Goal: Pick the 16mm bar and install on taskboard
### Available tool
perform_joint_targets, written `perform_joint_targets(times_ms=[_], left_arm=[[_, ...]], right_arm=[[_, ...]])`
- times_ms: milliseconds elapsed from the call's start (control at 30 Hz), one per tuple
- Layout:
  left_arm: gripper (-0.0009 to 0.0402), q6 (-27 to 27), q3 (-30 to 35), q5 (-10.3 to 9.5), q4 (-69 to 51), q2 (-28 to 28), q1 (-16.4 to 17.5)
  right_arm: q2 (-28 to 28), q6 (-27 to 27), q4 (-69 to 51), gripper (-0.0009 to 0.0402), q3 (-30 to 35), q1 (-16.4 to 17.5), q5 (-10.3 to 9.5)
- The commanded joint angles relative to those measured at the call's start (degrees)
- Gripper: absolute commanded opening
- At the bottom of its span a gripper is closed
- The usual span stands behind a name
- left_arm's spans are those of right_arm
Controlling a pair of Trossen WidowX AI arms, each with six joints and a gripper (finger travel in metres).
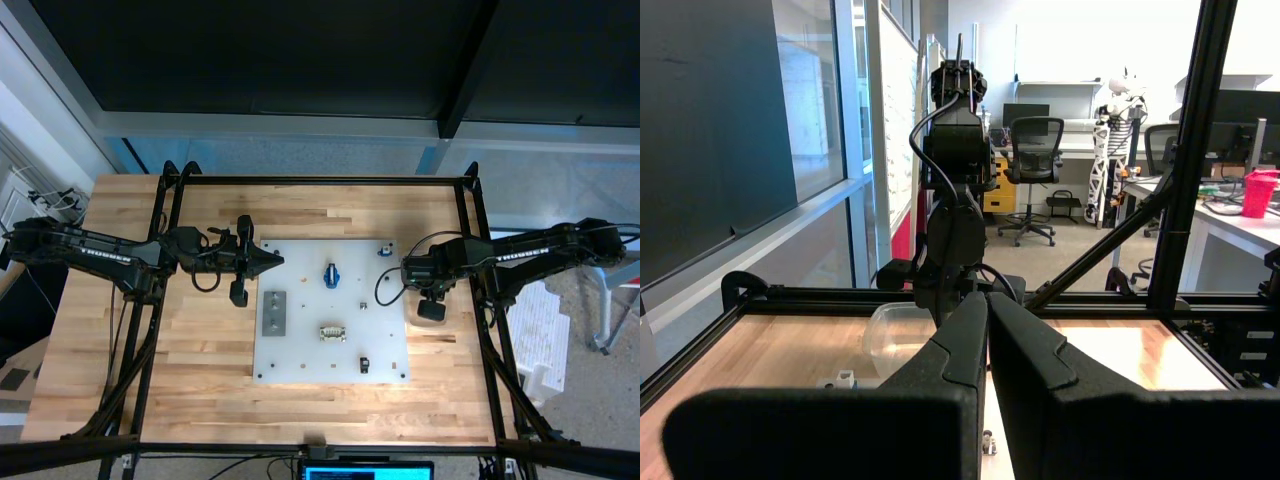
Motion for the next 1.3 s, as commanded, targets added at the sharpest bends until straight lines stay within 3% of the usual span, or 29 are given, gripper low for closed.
perform_joint_targets(times_ms=[33, 267, 667, 1000, 1300], left_arm=[[0.0, 0.0, 0.0, 0.0, 0.0, 0.0, 0.0], [0.0, 0.0, 0.0, 0.0, 0.0, 0.0, 0.0], [0.0, 0.0, 0.0, 0.0, 0.0, 0.0, 0.0], [0.0, 0.0, 0.0, 0.0, 0.0, 0.0, 0.0], [0.0, 0.0, 0.0, 0.0, 0.0, 0.0, 0.0]], right_arm=[[-0.6, -0.1, -1.9, 0.0, 1.4, 0.0, -0.11], [-2.2, -1.1, -5.4, 0.0, 5.6, 0.2, -4.42], [-2.2, -3.3, -14.0, 0.0, 15.8, 0.8, -4.44], [-2.2, -4.9, -14.1, 0.0, 16.5, 2.1, -4.46], [-2.0, -14.8, -14.2, 0.0, 18.9, 4.7, -4.46]])
